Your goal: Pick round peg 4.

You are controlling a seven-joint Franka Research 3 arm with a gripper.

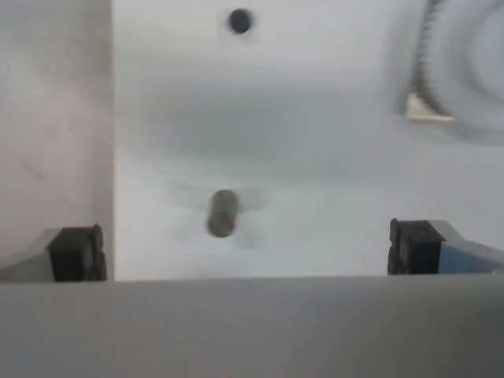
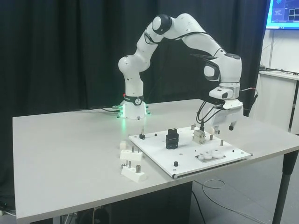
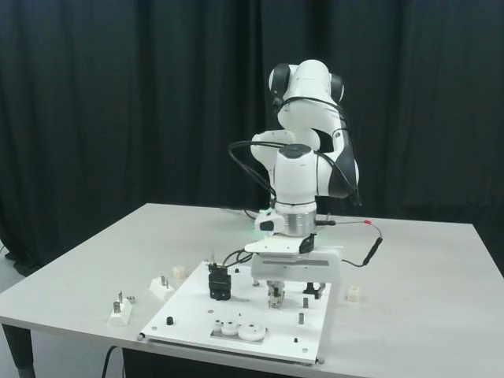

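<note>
Gripper [image 1: 244, 252] of the single arm, poised above the white board [image 2: 154, 149], jaws spread wide and holding nothing: in the wrist view the two black fingertips [image 1: 76, 253] stand far apart at either side, with bare board between them. Round peg 4 [image 1: 222, 213], the target, appears between the fingertips as a short grey cylinder seen almost end-on, so its long axis runs close to upright, roughly along the gripper's own approach line. It lies well below the fingertips and slightly toward one finger rather than dead centre; it is not touched. In the first room view the gripper [image 2: 223, 127] hangs over the board's far right portion, above a small upright peg [image 2: 221, 142] that is probably the same target, though this cannot be confirmed at that size. The second room view shows the gripper [image 3: 293, 287] pointing straight down over the board [image 3: 189, 315]. Judgement: the coming move turns on a near-vertical descent with a small sideways correction, so that the pads close across the peg's diameter. Other features: a dark hole [image 1: 240, 21] and a white gear [image 1: 465, 63] lie well clear of the peg.
</note>
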